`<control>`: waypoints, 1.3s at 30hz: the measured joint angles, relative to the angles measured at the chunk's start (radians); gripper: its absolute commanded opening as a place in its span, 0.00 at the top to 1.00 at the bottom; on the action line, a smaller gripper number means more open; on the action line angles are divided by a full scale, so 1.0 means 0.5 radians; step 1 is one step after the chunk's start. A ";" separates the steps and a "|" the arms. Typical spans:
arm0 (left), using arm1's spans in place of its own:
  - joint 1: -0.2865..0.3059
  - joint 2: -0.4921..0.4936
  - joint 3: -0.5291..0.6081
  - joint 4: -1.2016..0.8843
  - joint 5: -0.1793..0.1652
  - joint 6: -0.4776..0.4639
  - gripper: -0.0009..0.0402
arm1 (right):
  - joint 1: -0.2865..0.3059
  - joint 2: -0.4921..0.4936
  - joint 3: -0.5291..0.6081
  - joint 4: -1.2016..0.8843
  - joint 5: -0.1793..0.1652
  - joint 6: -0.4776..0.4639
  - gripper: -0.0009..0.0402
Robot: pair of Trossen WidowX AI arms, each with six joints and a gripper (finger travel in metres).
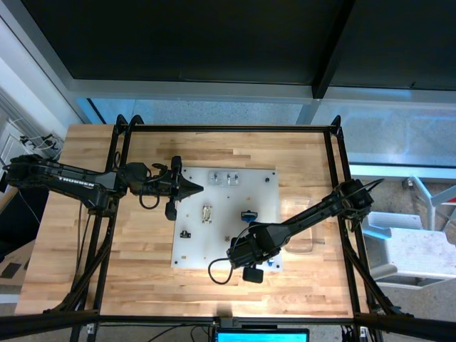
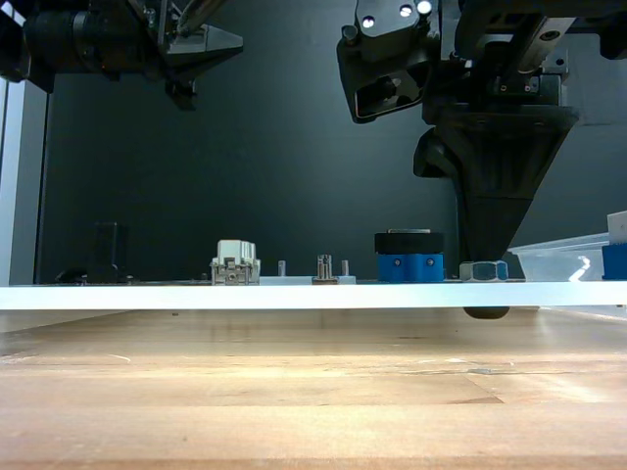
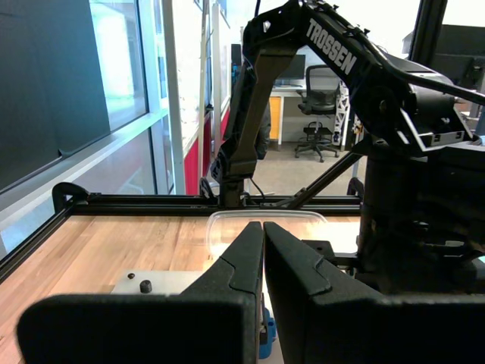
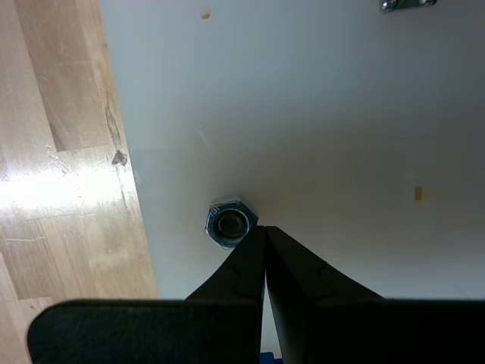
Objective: Pick the M12 fastener and fasten on the M12 threads
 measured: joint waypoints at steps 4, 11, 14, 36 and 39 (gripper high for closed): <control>0.000 0.000 -0.001 -0.001 -0.001 0.000 0.98 | -0.001 0.000 -0.007 0.007 -0.084 -0.001 0.98; 0.000 0.000 -0.001 -0.001 -0.001 0.001 0.98 | 0.017 -0.003 -0.023 0.031 -0.373 -0.027 0.98; 0.000 0.000 -0.001 -0.001 0.000 0.000 0.98 | 0.007 -0.006 -0.023 0.024 -0.347 -0.025 0.98; 0.000 0.000 0.000 -0.001 -0.001 0.001 0.98 | 0.063 -0.491 0.005 -0.076 0.050 -0.077 0.98; 0.000 0.000 0.000 0.000 0.000 0.000 0.98 | 0.069 -0.555 0.005 -0.108 0.067 -0.079 0.98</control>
